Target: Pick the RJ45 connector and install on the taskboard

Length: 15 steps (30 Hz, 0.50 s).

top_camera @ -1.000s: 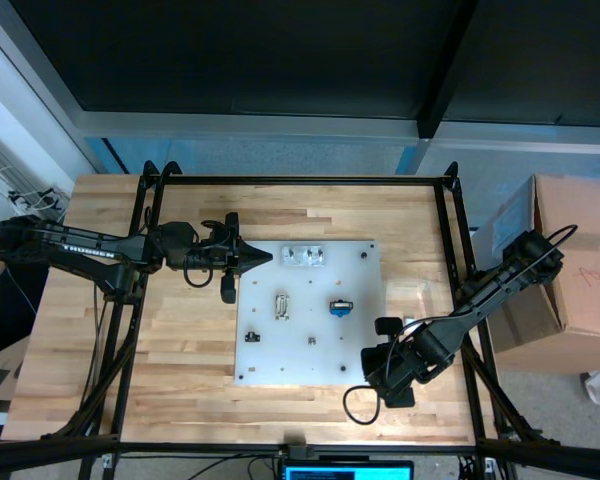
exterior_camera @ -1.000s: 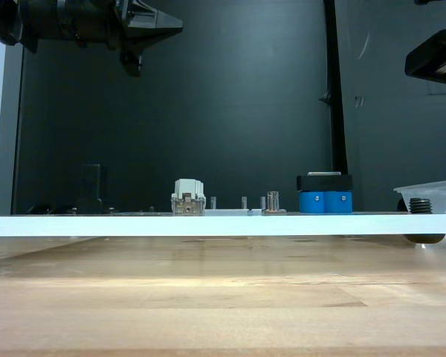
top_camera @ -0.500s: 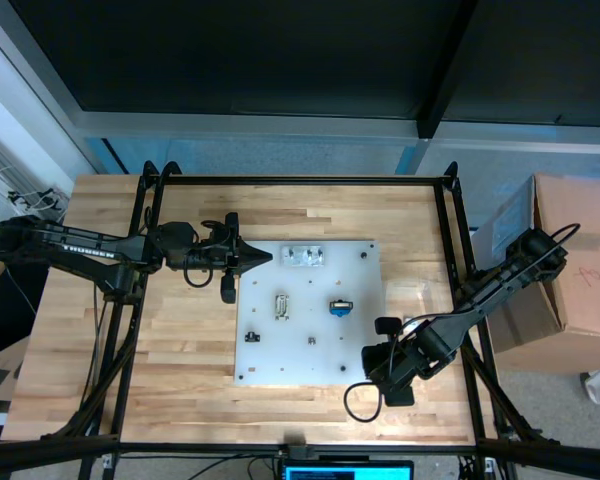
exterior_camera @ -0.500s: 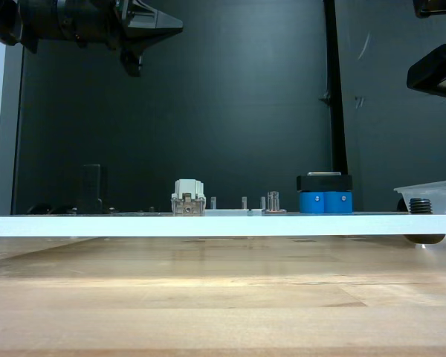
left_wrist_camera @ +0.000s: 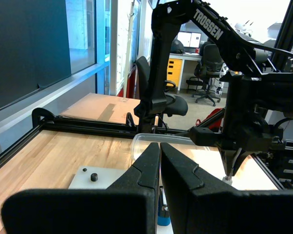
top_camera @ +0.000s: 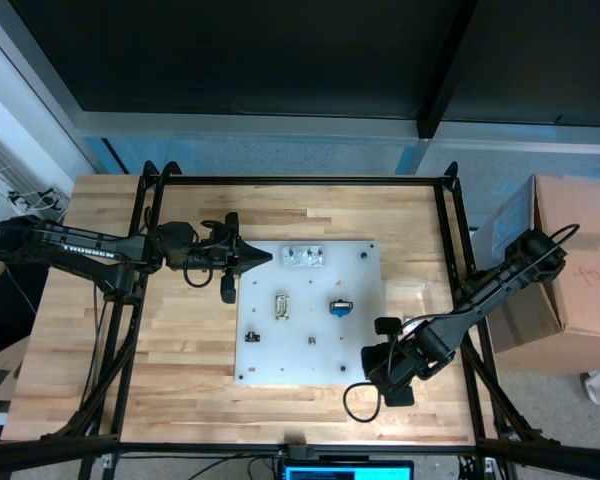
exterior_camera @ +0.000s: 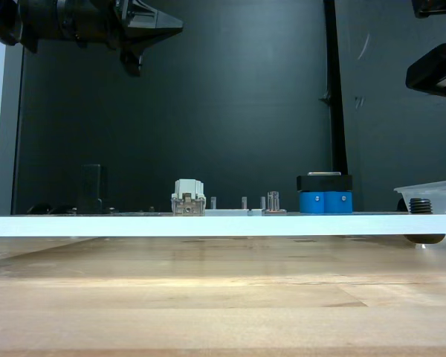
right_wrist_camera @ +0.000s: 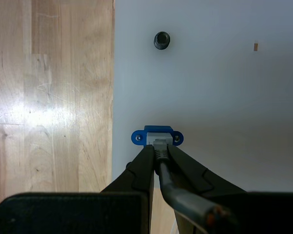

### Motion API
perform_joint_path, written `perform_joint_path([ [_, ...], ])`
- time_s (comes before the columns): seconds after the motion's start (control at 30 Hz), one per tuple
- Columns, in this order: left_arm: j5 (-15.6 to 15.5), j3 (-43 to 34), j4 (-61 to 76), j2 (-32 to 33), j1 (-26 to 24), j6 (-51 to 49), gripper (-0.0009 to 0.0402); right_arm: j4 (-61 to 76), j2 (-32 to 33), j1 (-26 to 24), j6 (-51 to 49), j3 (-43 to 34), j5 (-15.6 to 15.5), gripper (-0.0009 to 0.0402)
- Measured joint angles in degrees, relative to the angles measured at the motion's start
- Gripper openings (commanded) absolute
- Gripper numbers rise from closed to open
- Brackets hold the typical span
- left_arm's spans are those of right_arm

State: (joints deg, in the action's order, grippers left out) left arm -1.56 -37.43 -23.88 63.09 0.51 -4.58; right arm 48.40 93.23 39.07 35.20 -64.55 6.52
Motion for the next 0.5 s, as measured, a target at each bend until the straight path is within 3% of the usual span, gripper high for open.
perform_joint_path([
  [0.3, 0.0, -0.02, 0.0, 0.0, 0.0, 0.0, 0.0001, 0.22, 0.13, 0.09, 0.04, -0.37, -1.22, 0.0142],
  [0.5, 0.02, 0.0, 0.0, 0.0, 0.0, 0.0, 0.0001, 1.42, -1.11, 0.09, 0.26, -0.48, -0.85, 0.0183],
])
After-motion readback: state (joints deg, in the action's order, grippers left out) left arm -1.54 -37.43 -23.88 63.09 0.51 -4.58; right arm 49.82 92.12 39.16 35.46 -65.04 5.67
